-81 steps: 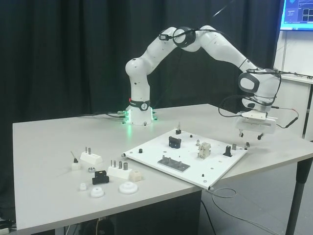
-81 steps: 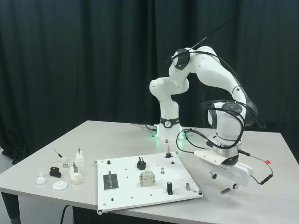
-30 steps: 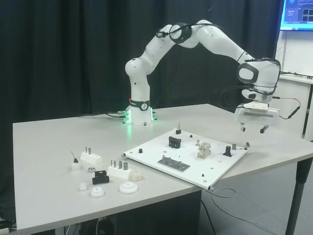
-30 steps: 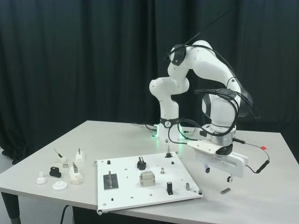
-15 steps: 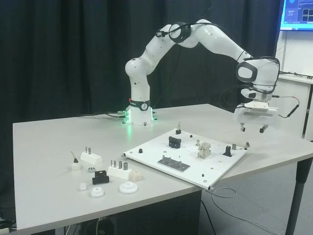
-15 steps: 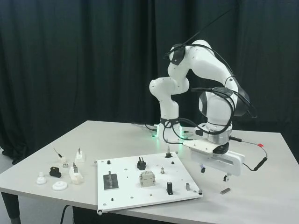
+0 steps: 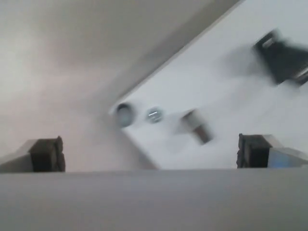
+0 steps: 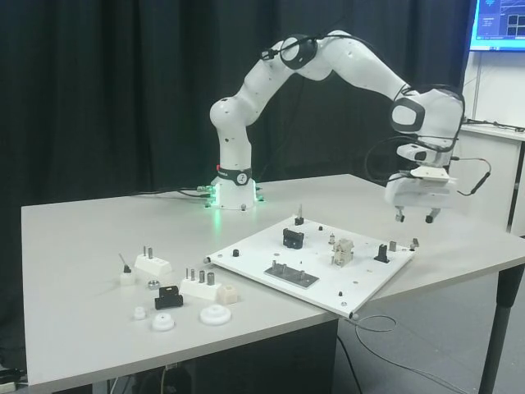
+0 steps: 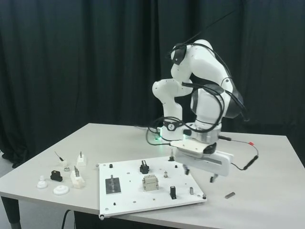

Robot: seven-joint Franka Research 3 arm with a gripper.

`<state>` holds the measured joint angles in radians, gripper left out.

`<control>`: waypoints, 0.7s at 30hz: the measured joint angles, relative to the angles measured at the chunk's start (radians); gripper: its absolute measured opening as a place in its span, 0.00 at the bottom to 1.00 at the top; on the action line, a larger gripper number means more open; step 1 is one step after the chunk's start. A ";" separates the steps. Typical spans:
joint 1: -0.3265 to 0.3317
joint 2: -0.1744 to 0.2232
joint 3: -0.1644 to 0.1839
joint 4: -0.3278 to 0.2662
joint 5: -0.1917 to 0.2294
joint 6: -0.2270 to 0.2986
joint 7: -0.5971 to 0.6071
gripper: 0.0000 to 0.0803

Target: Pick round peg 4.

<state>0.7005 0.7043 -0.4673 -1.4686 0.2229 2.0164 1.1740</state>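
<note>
While hanging above the white board's (image 8: 316, 267) right corner, at frame right, gripper (image 8: 414, 217) empty, fingers spread wide; possibly a small peg (image 7: 196, 126) below, blurred.

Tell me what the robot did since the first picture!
The gripper rose from low over the table, leaving a small grey piece lying there, and swung toward the white board. It is open and empty. The parts on the board and the loose ones stayed put.
</note>
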 joint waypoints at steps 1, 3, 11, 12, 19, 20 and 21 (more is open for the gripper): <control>-0.001 -0.001 -0.009 0.000 -0.002 -0.004 -0.028 1.00; -0.003 -0.003 -0.025 0.000 -0.006 -0.010 -0.082 1.00; -0.040 -0.009 -0.065 0.001 -0.027 -0.031 -0.272 1.00; -0.048 -0.011 -0.066 0.002 -0.033 -0.035 -0.288 1.00; -0.124 -0.023 -0.066 0.006 -0.081 -0.052 -0.380 1.00; -0.136 -0.025 -0.065 0.007 -0.088 -0.055 -0.397 1.00; -0.150 -0.027 -0.065 0.007 -0.094 -0.057 -0.418 1.00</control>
<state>0.5510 0.6774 -0.5319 -1.4618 0.1284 1.9594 0.7560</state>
